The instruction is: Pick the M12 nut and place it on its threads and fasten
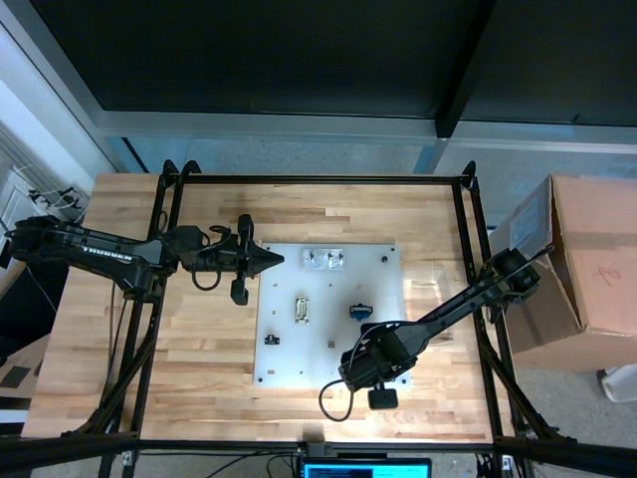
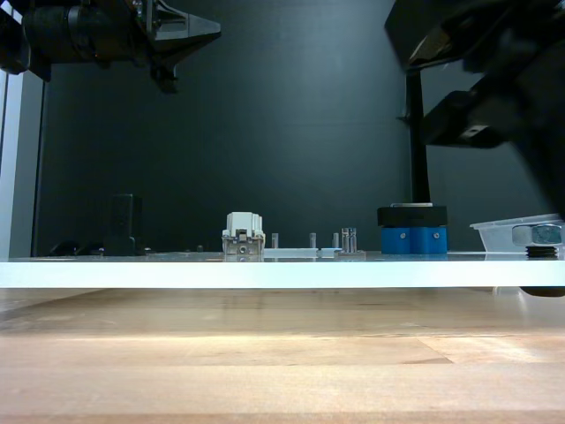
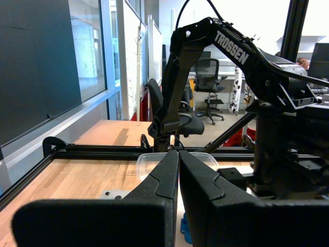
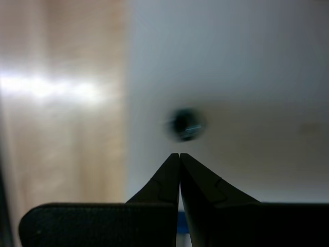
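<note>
The small silver nut (image 2: 537, 235) sits on top of its black ribbed stud (image 2: 540, 252) near the board's near right edge, with ribs still showing below it. In the right wrist view the nut (image 4: 187, 124) is a blurred dark round spot with a silver glint on the white board (image 4: 247, 67), just beyond my fingertips and apart from them. My right gripper (image 4: 179, 154) hangs above it, shut with nothing between its fingers; in the high view the right gripper (image 1: 363, 370) covers the stud. My left gripper (image 1: 277, 259) hovers high over the board's far left edge, shut and empty.
A clear tray (image 1: 434, 286) lies on the table right of the board. On the board stand a blue block (image 2: 413, 238), a white connector (image 2: 244, 237) and small silver posts (image 2: 349, 238). A black frame (image 1: 318, 180) rims the table, and a cardboard box (image 1: 582, 269) stands at the right.
</note>
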Tool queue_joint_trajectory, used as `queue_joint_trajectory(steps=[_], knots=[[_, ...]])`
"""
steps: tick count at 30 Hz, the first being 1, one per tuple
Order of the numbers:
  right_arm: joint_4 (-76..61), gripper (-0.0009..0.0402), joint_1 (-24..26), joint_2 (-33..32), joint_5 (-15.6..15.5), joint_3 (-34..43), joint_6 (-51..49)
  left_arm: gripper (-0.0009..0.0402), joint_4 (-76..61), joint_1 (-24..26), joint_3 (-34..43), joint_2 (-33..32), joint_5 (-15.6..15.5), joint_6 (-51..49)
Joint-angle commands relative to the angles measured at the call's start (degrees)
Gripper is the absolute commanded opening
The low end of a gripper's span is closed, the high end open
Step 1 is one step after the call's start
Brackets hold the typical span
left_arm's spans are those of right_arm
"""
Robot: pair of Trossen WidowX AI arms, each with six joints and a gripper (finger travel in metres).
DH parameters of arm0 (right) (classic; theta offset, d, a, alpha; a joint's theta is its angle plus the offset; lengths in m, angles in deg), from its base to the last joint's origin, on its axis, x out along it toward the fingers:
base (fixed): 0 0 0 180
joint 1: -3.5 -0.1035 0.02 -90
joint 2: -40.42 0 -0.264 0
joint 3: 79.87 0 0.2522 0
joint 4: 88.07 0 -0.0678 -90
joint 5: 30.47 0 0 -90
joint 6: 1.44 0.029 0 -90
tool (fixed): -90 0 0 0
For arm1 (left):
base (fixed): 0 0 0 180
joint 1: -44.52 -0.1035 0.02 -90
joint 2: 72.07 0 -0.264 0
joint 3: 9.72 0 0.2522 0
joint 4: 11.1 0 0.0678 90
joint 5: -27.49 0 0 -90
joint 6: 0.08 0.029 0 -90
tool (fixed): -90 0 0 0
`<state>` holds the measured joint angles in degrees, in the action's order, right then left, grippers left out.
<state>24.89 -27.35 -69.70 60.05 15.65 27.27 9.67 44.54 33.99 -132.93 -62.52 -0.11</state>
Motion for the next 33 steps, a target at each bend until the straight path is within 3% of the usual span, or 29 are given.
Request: queue_joint_trajectory(steps=[1, 10, 11, 14, 16, 18, 20, 22, 25, 29, 33], knots=[[-0.7, 0.0000, 0.1, 0.1, 3.8, 0.0, 1.0, 0.0000, 0.0, 0.0, 0.0, 0.0, 0.0, 0.0], [0.7, 0.0000, 0.3, -1.0, 4.0, 0.0, 2.3, 0.0000, 0.0, 0.0, 0.0, 0.0, 0.0, 0.0], [1.3, 0.0000, 0.3, -1.2, 2.8, 0.0, 2.3, 0.0000, 0.0, 0.0, 0.0, 0.0, 0.0, 0.0], [2.5, 0.0000, 0.3, -1.2, -5.0, 0.0, 0.2, 0.0000, 0.0, 0.0, 0.0, 0.0, 0.0, 0.0], [2.3, 0.0000, 0.3, -1.2, -11.8, 0.0, -2.3, 0.0000, 0.0, 0.0, 0.0, 0.0, 0.0, 0.0], [1.4, 0.0000, 0.3, -0.9, -15.7, 0.0, -2.7, 0.0000, 0.0, 0.0, 0.0, 0.0, 0.0, 0.0], [1.0, 0.0000, 0.2, -0.5, -15.2, 0.0, -2.4, 0.0000, 0.0, 0.0, 0.0, 0.0, 0.0, 0.0], [1.0, 0.0000, 0.2, -0.5, -12.6, 0.0, -1.8, 0.0000, 0.0, 0.0, 0.0, 0.0, 0.0, 0.0], [0.5, 0.0000, 0.2, -0.5, -4.9, 0.1, 0.8, 0.0000, 0.0, 0.0, 0.0, 0.0, 0.0, 0.0], [-0.1, 0.0000, 0.3, -0.5, 2.9, 0.1, 2.4, 0.0000, 0.0, 0.0, 0.0, 0.0, 0.0, 0.0], [1.6, 0.0000, 0.2, -1.1, 4.2, 0.1, 3.0, 0.0000, 0.0, 0.0, 0.0, 0.0, 0.0, 0.0]])
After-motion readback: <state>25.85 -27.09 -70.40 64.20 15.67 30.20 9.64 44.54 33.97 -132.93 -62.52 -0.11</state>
